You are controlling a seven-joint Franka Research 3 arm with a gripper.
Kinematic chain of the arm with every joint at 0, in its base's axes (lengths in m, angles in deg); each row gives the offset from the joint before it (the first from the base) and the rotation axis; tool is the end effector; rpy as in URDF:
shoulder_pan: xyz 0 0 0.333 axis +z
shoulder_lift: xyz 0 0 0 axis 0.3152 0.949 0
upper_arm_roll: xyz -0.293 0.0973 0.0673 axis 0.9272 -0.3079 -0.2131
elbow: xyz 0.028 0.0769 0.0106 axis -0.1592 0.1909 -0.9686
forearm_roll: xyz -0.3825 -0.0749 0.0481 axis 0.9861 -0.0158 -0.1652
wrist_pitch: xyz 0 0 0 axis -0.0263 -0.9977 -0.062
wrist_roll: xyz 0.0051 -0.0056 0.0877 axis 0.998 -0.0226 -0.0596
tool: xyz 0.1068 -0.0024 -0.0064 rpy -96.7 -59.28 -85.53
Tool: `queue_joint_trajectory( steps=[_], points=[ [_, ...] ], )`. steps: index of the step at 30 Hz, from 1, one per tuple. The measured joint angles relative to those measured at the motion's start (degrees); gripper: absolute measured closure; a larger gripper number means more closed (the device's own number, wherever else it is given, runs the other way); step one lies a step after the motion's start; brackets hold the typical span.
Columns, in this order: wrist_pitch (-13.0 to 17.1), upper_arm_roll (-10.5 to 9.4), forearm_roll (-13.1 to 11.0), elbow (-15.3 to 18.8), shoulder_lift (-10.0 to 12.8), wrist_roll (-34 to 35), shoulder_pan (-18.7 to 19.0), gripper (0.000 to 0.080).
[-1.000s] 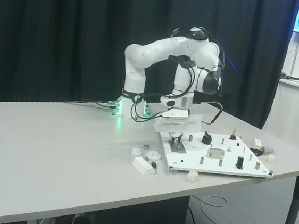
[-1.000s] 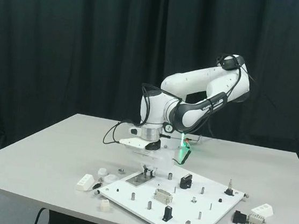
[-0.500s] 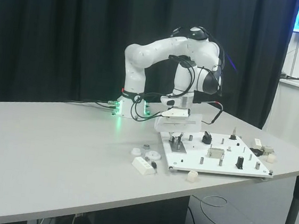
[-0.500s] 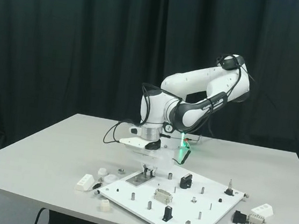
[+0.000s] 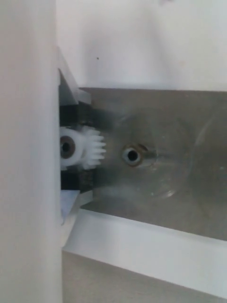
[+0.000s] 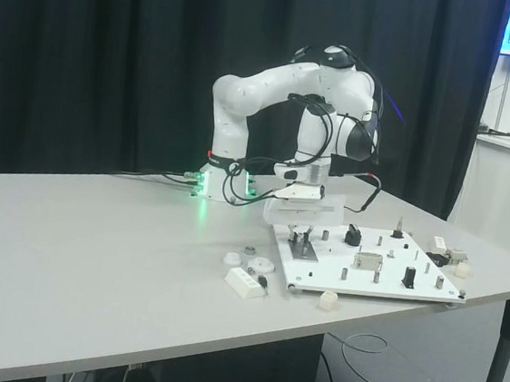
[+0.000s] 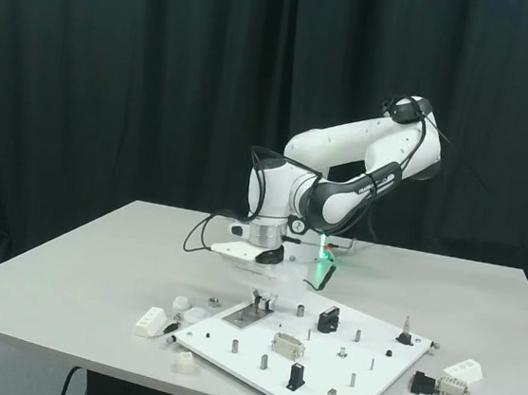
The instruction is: Remove small gear.
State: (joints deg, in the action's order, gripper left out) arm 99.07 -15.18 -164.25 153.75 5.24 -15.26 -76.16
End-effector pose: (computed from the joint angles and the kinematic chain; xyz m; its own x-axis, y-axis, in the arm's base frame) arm 0.4639 0.0109 0.1990 0.4998 -0.8652 -0.0400 -0.8647 -0.5011 0.0338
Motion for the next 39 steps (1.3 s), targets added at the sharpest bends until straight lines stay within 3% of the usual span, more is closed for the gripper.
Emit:
queue_joint_trajectory(
  steps=[16,31,39],
  points=[
    [0.03,-0.01,0.03,-0.02,0.0,5.35,0.02,0.0604],
    [0.21,-0.03,1.21,-0.46,0.0,-2.09,0.05,0.0604],
    [0.22,-0.03,1.2,-0.46,0.0,4.53,0.06,0.0604]
  ],
)
